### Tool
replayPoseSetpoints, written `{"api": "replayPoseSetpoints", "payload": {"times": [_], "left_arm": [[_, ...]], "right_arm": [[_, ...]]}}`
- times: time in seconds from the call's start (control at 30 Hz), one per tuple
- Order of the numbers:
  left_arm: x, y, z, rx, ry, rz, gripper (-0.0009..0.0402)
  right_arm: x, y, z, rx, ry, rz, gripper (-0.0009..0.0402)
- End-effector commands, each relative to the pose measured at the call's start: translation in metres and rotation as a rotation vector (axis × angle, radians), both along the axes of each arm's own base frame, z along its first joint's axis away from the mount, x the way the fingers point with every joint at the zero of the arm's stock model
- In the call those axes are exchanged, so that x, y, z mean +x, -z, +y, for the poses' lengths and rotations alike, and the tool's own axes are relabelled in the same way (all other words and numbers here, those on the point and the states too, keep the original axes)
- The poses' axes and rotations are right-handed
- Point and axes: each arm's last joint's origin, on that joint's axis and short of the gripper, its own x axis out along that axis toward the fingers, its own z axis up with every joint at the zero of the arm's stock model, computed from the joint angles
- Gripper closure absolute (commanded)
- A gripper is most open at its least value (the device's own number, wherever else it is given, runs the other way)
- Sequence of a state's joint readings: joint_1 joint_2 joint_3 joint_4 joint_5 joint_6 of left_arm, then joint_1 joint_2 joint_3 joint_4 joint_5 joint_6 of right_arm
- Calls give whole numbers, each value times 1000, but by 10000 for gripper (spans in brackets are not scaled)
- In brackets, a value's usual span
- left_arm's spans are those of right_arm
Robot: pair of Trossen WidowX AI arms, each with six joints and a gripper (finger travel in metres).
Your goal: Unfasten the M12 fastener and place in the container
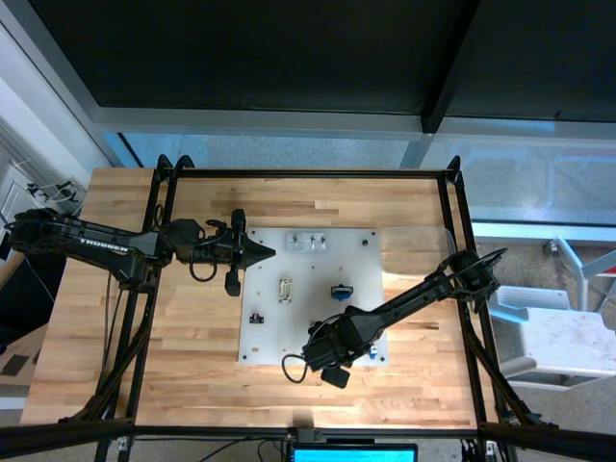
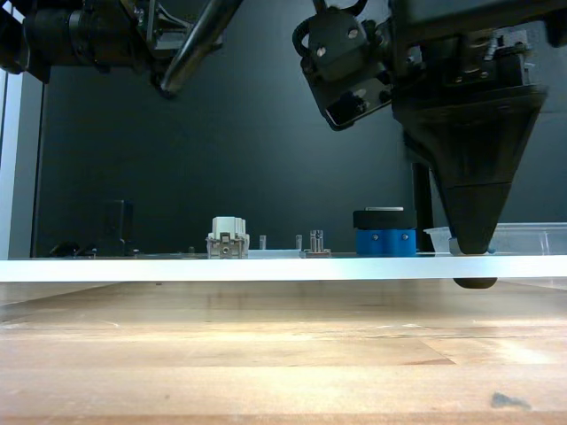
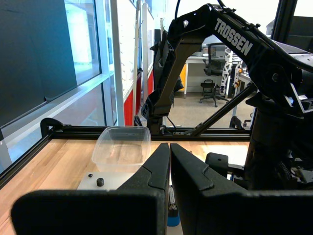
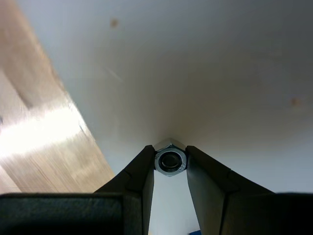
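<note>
The M12 fastener (image 4: 170,161), a small silver nut with a dark bore, sits low on the white board (image 4: 205,73), apparently on its stud. My right gripper (image 4: 170,162) points straight down over the board's near right part (image 1: 322,348), its two fingers pressed against the nut's sides. In the low view its tip (image 2: 469,248) touches board level. The high view hides the nut under the gripper. The container (image 1: 419,250), a clear tray, lies on the wood right of the board and looks empty. My left gripper (image 1: 265,253) hovers over the board's far left edge, fingers together (image 3: 169,147).
A blue-and-white knob (image 1: 341,291) stands mid-board just beyond the right gripper. A grey connector (image 1: 285,290) and small silver posts (image 1: 313,241) sit further left and back. A black post (image 3: 100,182) marks the board's far right corner beside the tray (image 3: 122,147).
</note>
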State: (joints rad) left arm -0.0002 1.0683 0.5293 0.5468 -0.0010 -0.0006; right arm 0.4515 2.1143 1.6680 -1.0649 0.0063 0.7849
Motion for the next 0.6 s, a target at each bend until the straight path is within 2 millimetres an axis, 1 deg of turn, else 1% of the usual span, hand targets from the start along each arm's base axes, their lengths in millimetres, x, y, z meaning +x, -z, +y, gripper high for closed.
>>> {"api": "replayPoseSetpoints", "payload": {"times": [0.03,0.43,0.6], "left_arm": [[0,0,0,0,0,0,393],[0,0,0,0,0,0,393],[0,0,0,0,0,0,393]], "right_arm": [[0,0,0,-6,-131,-7,393],[1,0,0,-43,-744,-20,393],[0,0,0,-56,-974,-24,393]]}}
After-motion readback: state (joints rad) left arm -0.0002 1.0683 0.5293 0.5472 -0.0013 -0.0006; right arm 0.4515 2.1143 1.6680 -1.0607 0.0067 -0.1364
